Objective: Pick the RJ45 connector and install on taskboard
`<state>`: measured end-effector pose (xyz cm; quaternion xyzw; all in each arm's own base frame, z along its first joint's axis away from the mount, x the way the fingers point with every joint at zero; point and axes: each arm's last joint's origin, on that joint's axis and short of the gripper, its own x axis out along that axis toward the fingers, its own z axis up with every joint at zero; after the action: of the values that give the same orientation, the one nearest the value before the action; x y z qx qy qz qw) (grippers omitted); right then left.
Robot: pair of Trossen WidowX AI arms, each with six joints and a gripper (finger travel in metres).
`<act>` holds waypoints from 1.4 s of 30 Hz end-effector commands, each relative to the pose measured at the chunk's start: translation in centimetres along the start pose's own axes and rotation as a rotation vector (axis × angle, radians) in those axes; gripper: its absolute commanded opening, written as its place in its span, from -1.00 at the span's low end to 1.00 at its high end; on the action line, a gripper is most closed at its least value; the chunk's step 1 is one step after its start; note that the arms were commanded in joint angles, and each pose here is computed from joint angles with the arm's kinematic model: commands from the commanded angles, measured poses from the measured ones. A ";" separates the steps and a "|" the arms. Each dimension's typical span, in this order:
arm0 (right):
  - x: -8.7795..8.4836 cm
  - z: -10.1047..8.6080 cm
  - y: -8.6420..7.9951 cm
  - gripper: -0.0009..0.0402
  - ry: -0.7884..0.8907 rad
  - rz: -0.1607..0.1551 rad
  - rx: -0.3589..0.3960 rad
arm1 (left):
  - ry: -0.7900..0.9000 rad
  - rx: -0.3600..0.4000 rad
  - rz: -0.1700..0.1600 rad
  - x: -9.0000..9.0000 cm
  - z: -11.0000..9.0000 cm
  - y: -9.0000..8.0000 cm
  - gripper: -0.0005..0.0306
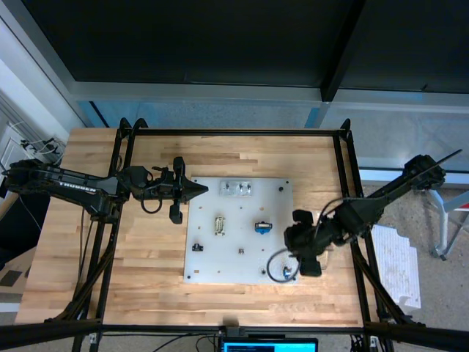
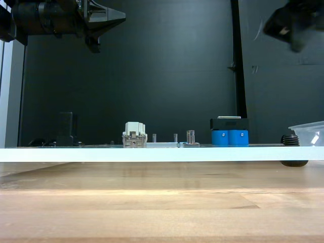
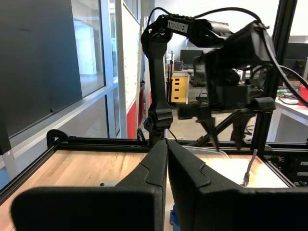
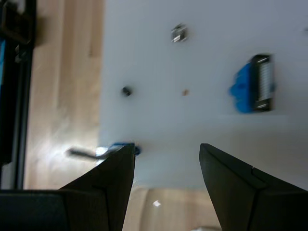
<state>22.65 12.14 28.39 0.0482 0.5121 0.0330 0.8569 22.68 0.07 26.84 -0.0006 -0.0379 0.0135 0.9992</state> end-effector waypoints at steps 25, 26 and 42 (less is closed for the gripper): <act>-1.6 6.0 -9.7 -0.96 -0.389 -0.132 0.046 | -0.001 0.000 0.000 0.0 0.0 0.0 -0.96; -1.7 6.2 -9.9 -0.97 -0.404 -0.125 0.033 | -0.001 0.000 0.000 0.0 0.0 0.0 -0.96; -4.2 6.1 -12.4 -0.96 -0.681 -0.122 -0.022 | -0.001 0.000 0.000 0.0 0.0 0.0 -0.96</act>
<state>26.25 -0.90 33.64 0.0181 0.2090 -0.0299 0.9773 22.68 0.07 26.85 -0.0006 -0.0380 0.0133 0.9992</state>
